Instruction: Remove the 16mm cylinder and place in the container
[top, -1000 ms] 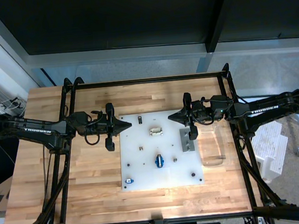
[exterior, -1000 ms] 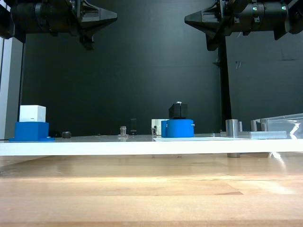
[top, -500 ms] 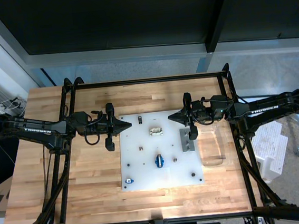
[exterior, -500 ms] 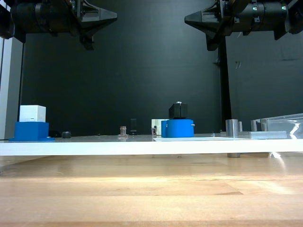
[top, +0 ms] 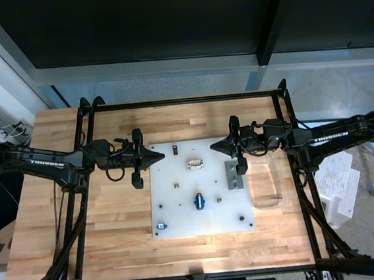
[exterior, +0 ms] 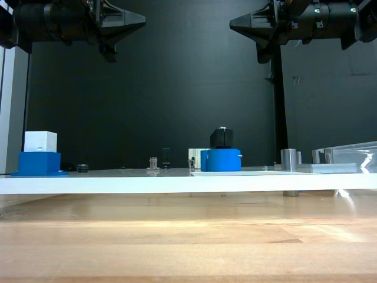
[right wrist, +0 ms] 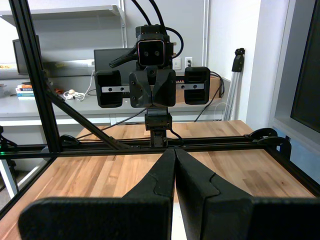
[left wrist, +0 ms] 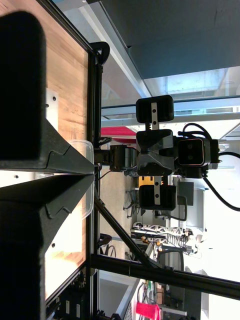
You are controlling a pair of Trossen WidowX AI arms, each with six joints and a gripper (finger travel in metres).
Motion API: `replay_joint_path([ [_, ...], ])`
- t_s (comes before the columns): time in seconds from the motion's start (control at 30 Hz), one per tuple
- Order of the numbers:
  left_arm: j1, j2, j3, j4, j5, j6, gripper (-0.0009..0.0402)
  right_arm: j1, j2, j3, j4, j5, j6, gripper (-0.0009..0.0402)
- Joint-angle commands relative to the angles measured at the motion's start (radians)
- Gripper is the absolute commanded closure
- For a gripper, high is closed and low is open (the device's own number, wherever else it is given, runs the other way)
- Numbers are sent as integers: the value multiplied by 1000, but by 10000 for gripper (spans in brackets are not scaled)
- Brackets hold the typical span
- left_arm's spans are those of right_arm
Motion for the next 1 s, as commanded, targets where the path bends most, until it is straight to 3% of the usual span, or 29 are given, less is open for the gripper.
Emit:
replay_joint_path([
  [0.03,0,0,0,0,0,0,393,0,0,0,1,0,0,393],
  [0.17,0,0,0,0,0,0,393,1,0,0,1,-1,2,393],
  [0.27,0,0,0,0,0,0,393,2,0,2,2,-28,97,393],
  [0.33,0,0,0,0,0,0,393,2,0,16,-27,-26,137,393],
  [0.7,0,0,0,0,0,0,393,51,60,207,-499,-14,158,393],
  [1.0,0,0,0,0,0,0,393,148,172,356,-821,88,211,393],
])
